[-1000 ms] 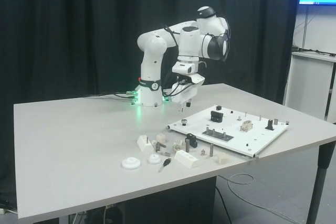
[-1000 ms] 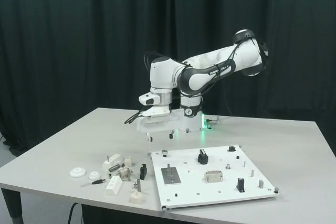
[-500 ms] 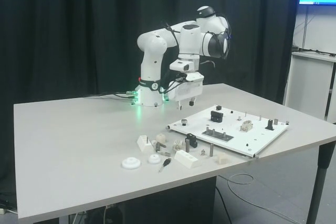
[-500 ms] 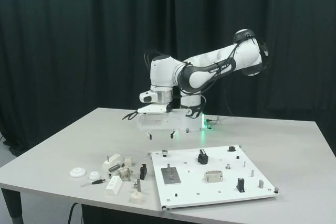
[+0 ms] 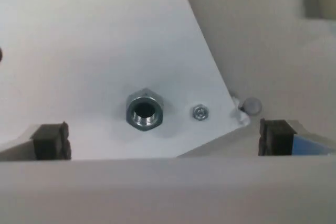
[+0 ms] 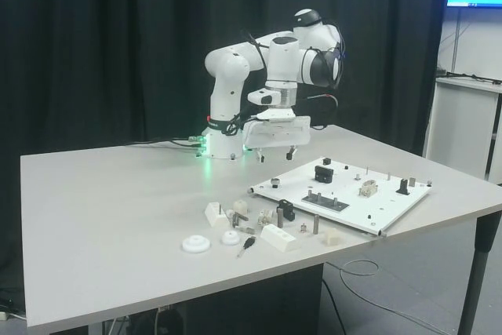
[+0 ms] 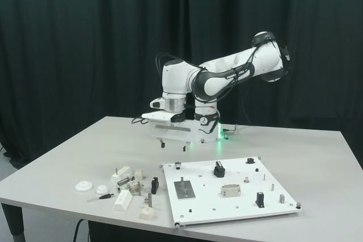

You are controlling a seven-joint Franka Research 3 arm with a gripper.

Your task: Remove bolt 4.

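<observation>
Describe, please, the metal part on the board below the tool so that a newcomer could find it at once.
Start at the white board on the grey table and go to its corner nearest the arm's base, under the tool. There stands a grey hexagonal bolt head with a hollow centre, far larger than the tiny nut beside it.

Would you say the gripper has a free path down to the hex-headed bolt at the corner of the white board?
Probably yes. The gripper hangs open above the hex bolt near the white board corner, with only a small nut beside it and nothing between.
</observation>
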